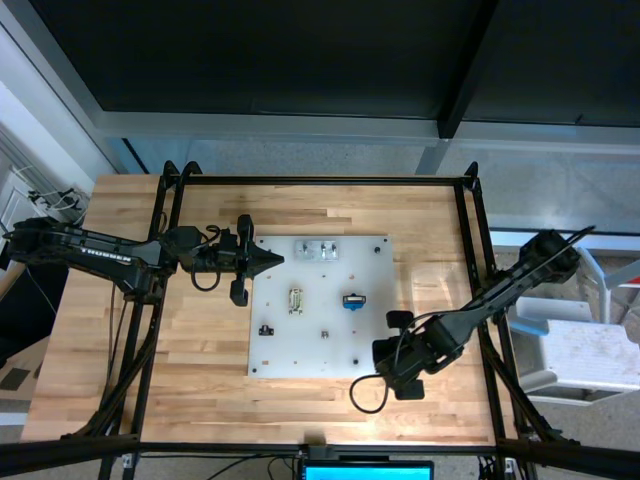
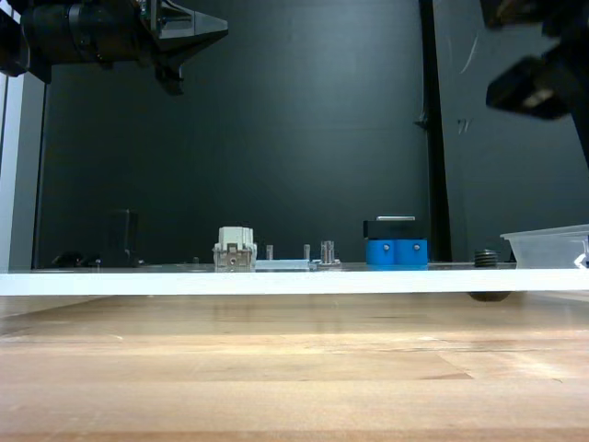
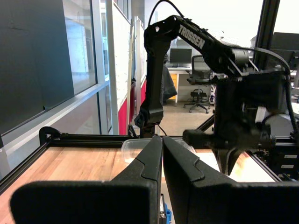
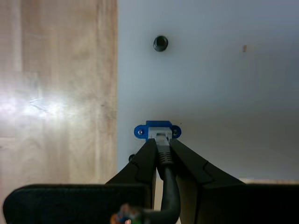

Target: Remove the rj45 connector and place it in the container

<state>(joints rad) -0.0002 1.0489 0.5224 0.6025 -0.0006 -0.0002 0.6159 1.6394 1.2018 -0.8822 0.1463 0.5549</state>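
Observation:
In the right wrist view my right gripper (image 4: 162, 143) is shut on the rj45 connector (image 4: 161, 138), a small plug on a black cable. The plug's tip sits at a small blue bit (image 4: 157, 130) fixed near the edge of the white board (image 4: 224, 93). From above, that gripper (image 1: 384, 353) hangs over the board's near right corner, its cable looping onto the wood. The clear container (image 1: 440, 287) lies on the table just right of the board, also seen low (image 2: 548, 244). My left gripper (image 1: 268, 260) hovers shut and empty high over the board's far left edge.
On the board (image 1: 320, 350) stand a beige rectangular connector (image 1: 296, 301), a larger blue block connector (image 1: 353, 301), a clear fixture (image 1: 317, 250) at the back and a small black part (image 1: 265, 329). A black screw (image 4: 160, 43) sits beyond the blue bit. A black frame surrounds the table.

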